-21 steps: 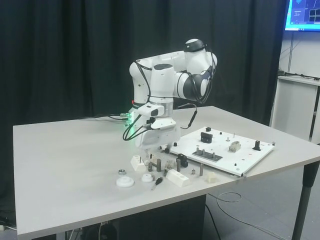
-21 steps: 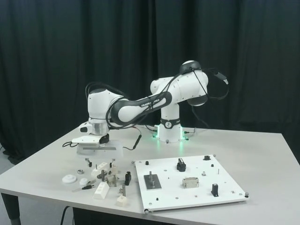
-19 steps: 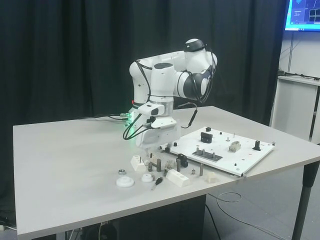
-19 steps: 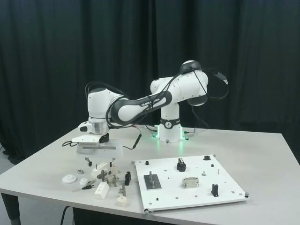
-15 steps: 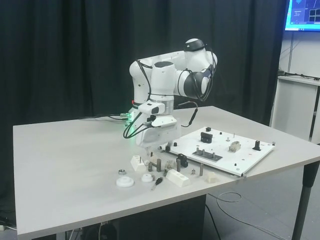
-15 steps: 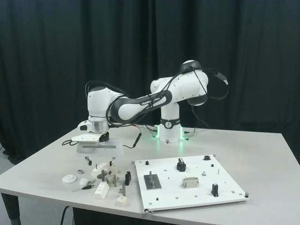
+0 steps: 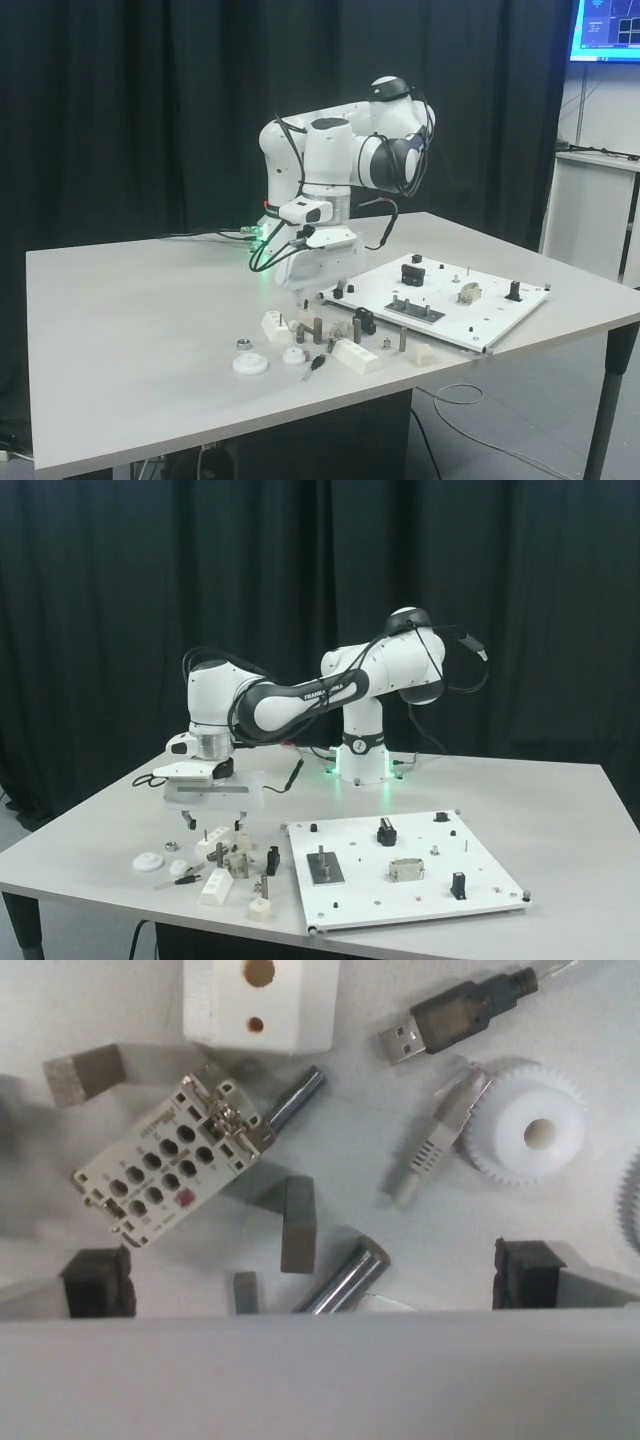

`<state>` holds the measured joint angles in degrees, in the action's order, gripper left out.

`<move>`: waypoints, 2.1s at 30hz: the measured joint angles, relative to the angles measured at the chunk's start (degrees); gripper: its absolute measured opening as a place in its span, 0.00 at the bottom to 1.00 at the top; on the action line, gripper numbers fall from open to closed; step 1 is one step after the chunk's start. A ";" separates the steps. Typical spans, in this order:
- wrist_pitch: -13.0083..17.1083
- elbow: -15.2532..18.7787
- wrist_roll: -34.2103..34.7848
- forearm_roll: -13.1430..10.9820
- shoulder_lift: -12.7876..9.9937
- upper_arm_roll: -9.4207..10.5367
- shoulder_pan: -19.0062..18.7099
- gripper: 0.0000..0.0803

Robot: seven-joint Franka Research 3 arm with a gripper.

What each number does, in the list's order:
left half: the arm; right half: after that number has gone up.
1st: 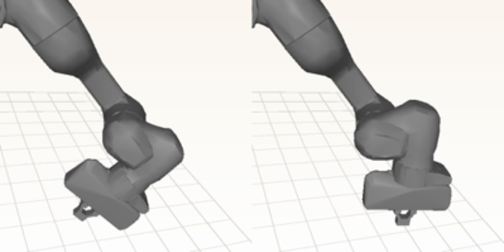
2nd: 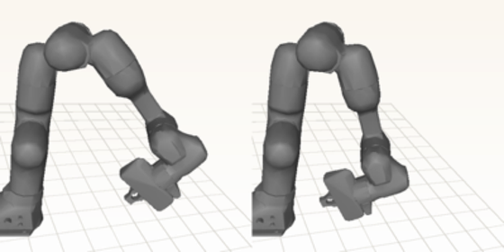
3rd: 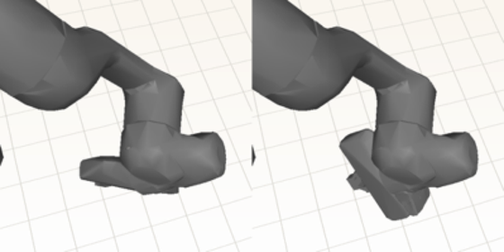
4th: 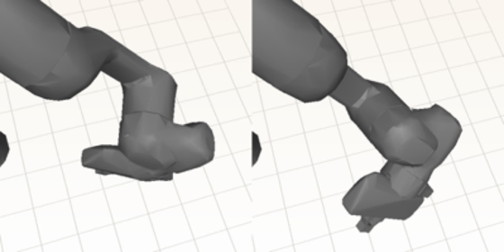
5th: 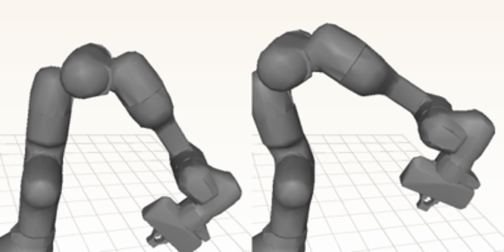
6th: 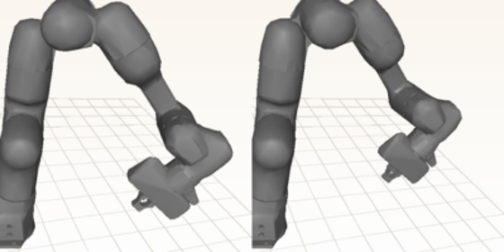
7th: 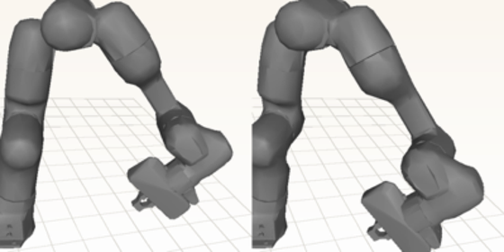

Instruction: Remove round peg 1.

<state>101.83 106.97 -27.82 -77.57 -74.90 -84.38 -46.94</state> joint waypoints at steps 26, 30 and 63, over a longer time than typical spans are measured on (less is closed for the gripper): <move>0.31 -0.46 0.00 0.00 0.01 -0.05 -0.01 1.00; 0.31 -0.59 0.00 0.00 0.01 -0.05 -0.01 1.00; -7.45 -0.70 7.03 -0.25 1.14 -3.26 -8.80 1.00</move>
<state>94.39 106.28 -20.79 -77.82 -73.76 -87.64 -55.74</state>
